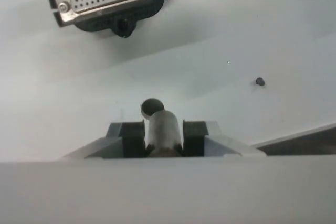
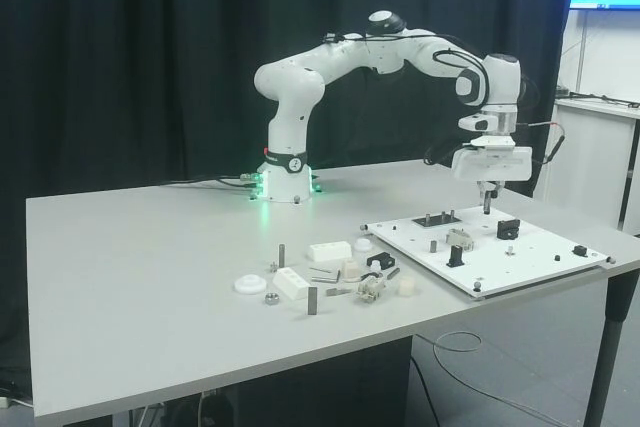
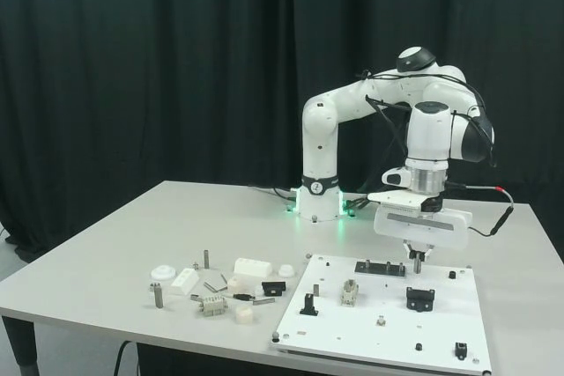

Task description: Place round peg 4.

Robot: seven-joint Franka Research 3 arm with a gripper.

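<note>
Wrist view: claw clenched on the peg, black pads on either side of it. Peg tip sits just at a dark hole in the white board; whether the tip is already in or only above is not clear. A D-sub connector lies ahead of the claw, well apart. A small black stud sits off to one side.

First room view: claw hangs over the far part of the board, peg pointing down from it, tip near the surface. Loose parts lie on the table, well away from the claw, on the arm-base side of the board.

Second room view: claw above the board, peg upright below it, just beside a black plate.

To do it well, I'd say: keep the peg vertical, centre it on the hole, descend slowly, release only once seated; a tilt could jam it.

Hard to make out: the hole's fit to the peg, how deep the tip is, and the peg's upper end, hidden between the pads. The room views show the peg too small to judge alignment.
</note>
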